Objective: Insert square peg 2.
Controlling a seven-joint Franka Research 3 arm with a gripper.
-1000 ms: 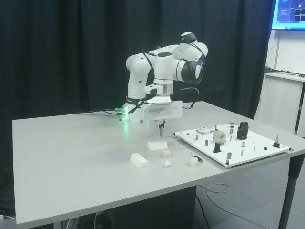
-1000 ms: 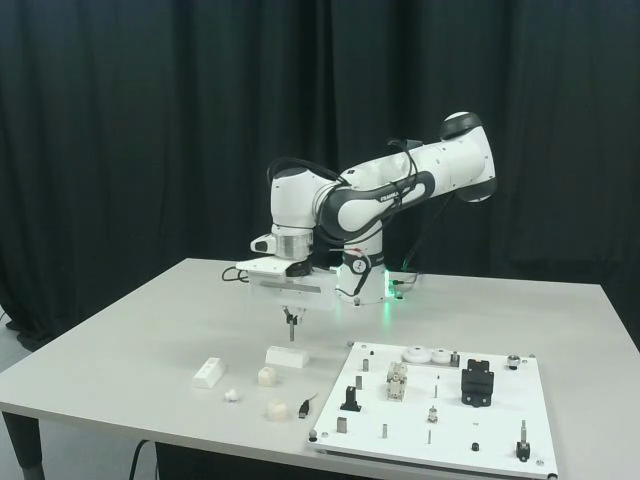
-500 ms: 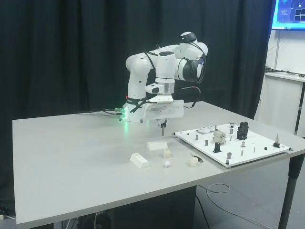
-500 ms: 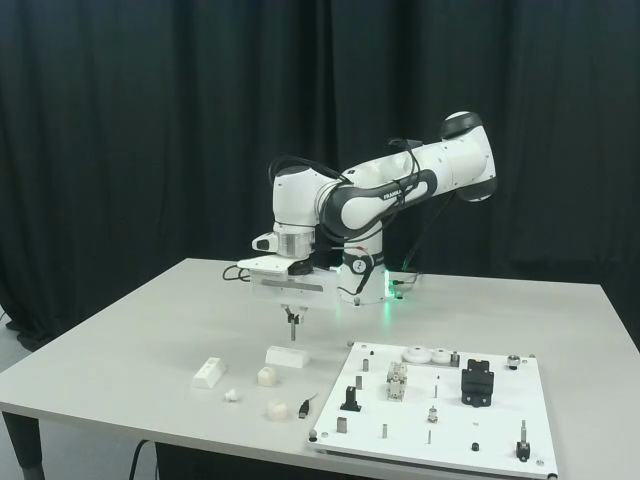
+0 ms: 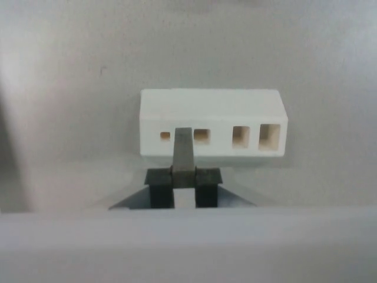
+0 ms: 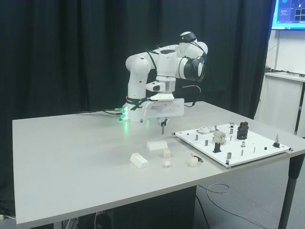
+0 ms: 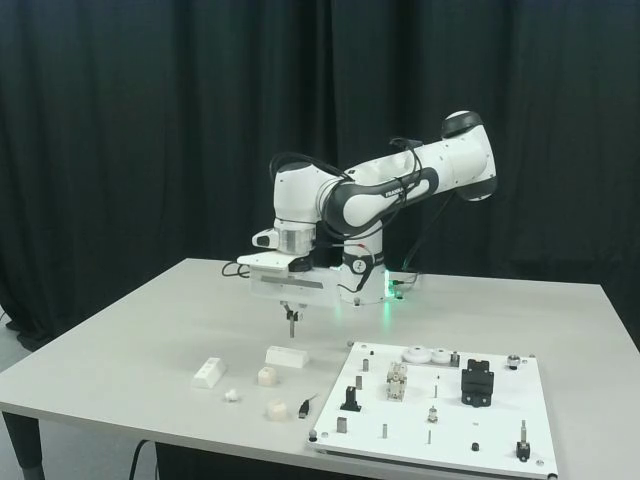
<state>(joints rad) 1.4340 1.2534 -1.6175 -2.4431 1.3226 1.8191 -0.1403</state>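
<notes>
1. Black two-finger gripper (image 5: 183, 187) on the white arm, clamped on a slim grey square metal peg (image 5: 183, 150); peg pinched between the fingers, hanging straight down, its tip free in the air.
2. Directly under the peg: a white rectangular plastic block with four square holes (image 5: 212, 122), resting flat on the grey table (image 6: 71, 143), not touching the peg.
3. Long axis of the block across the gripper's closing line, as shown in the wrist view; the four holes in one row along this axis, growing from small at one end to large at the other.
4. In the wrist view, peg tip in line with the gap between the two smaller holes, partly covering the second; exact hole under the tip not possible to tell.
5. In the room views, gripper (image 7: 291, 315) well above the block (image 7: 286, 355), with clear air between.
6. Judged step: carrying and aligning, insertion not yet begun.
7. Coming move judged to need a small shift along the row to centre the peg over the fitting hole, then a straight descent with the peg kept upright.
8. Risk: square peg catching on the hole edge if turned slightly about its own axis.
</notes>
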